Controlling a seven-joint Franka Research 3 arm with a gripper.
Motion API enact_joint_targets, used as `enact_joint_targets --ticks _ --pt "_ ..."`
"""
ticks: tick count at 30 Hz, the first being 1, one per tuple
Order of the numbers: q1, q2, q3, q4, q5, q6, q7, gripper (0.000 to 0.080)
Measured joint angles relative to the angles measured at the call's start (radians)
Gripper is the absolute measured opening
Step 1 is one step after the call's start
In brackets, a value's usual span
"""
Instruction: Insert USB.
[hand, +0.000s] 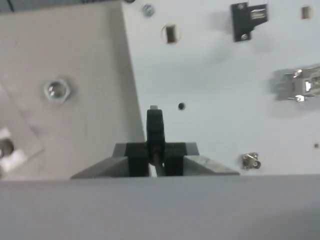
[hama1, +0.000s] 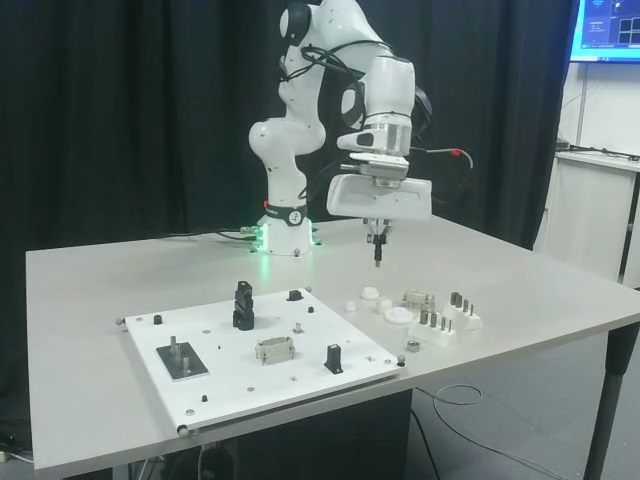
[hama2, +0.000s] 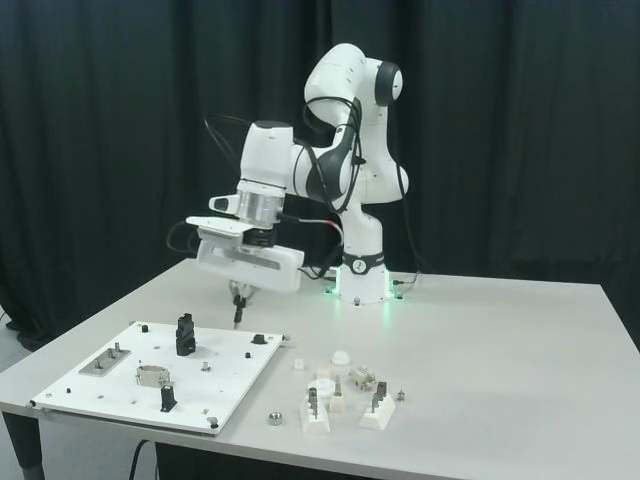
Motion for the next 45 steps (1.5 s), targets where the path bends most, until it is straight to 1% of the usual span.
enact_joint_targets --ticks 6,13,17,19,25,31,39,45 --pt "-0.026 0.03 0.005 0.052 0.013 -0.02 0.065 0.006" --pt "-0.067 0.062 0.026 0.096 0.019 -0.025 0.07 0.006" --pt "-0.091 0.078 0.037 0.114 0.044 -0.025 0.086 0.006" --pt "-0.102 0.087 0.04 0.124 0.057 -0.025 0.113 0.006" --pt "-0.126 0.116 0.041 0.156 0.082 -0.024 0.213 0.006" --pt "-0.143 0.141 0.042 0.184 0.095 -0.024 0.264 0.006" --pt "-0.165 0.163 0.042 0.207 0.113 -0.025 0.325 0.006" --pt "-0.188 0.186 0.042 0.237 0.124 -0.025 0.424 0.006"
